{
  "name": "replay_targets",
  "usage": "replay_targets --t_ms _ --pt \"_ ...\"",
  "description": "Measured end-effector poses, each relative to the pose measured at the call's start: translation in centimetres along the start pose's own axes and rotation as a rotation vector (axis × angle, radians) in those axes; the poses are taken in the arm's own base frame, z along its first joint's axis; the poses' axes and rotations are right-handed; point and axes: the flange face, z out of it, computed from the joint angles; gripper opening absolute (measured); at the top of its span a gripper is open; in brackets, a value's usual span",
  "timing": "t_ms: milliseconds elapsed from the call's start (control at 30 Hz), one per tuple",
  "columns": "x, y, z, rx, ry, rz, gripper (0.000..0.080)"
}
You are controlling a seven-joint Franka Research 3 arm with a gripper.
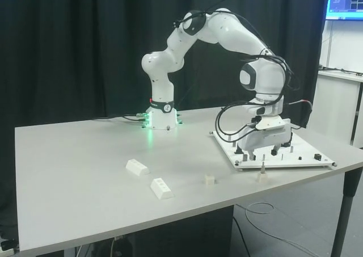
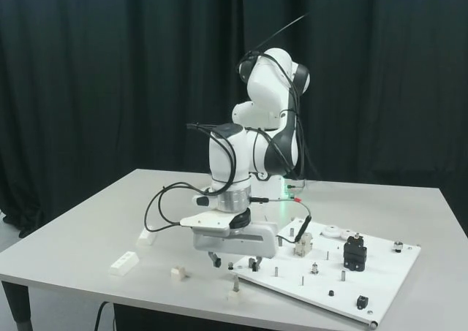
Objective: Pick Ethernet.
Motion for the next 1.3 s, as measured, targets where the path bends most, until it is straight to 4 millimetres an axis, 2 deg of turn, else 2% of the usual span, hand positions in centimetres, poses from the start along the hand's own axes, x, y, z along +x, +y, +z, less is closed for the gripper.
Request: replay_targets --t_ms 633,1300 --pt "-0.9 -0.6 2.7 -0.021 -0.008 -0.005 0.0800" --pt "-0.7 -0.6 4.3 -0.022 0.009 0.018 0.0800"
